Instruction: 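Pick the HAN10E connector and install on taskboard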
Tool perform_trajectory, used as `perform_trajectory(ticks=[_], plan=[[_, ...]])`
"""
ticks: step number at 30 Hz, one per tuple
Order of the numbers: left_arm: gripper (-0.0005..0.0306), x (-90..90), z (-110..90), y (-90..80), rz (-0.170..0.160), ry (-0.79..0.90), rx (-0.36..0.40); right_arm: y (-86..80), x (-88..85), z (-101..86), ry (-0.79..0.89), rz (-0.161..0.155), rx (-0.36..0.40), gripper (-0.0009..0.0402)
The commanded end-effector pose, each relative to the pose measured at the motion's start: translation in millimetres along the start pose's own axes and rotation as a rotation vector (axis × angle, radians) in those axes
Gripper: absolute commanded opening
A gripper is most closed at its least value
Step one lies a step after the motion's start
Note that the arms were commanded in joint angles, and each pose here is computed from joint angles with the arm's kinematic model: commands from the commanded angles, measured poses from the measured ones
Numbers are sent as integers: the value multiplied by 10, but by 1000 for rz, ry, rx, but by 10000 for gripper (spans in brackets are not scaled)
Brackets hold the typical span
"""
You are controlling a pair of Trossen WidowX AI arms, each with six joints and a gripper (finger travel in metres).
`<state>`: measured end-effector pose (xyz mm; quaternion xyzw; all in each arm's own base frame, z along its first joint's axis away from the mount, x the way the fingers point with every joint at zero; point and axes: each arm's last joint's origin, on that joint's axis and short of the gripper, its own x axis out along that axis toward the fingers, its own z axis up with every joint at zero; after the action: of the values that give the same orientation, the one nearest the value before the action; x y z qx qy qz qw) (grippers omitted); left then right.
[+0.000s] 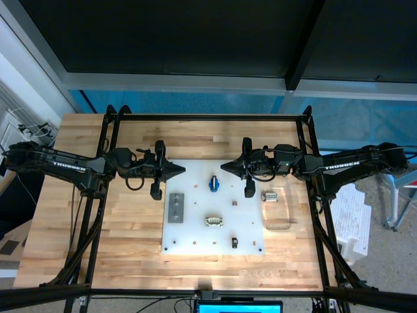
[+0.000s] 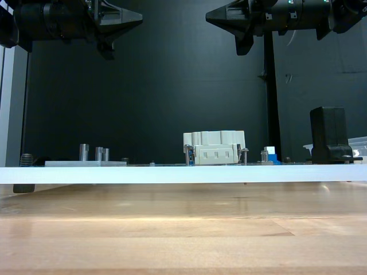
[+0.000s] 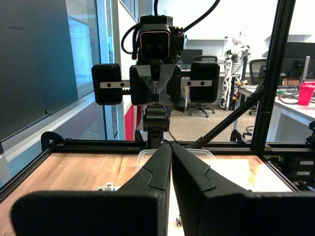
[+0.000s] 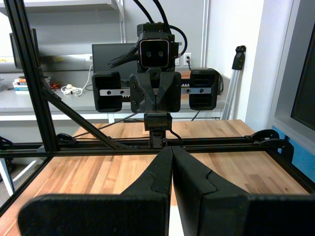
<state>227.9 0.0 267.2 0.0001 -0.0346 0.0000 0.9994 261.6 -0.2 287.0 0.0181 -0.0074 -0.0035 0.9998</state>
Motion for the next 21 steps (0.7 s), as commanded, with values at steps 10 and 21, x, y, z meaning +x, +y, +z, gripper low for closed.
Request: perform_trajectory(ticks=[10,21], plan=[[1,1,-1,0,0,0,0,1,1,-1,0,0,0,0],[1,1,-1,0,0,0,0,-19,-56,54,141,-76,0,0]])
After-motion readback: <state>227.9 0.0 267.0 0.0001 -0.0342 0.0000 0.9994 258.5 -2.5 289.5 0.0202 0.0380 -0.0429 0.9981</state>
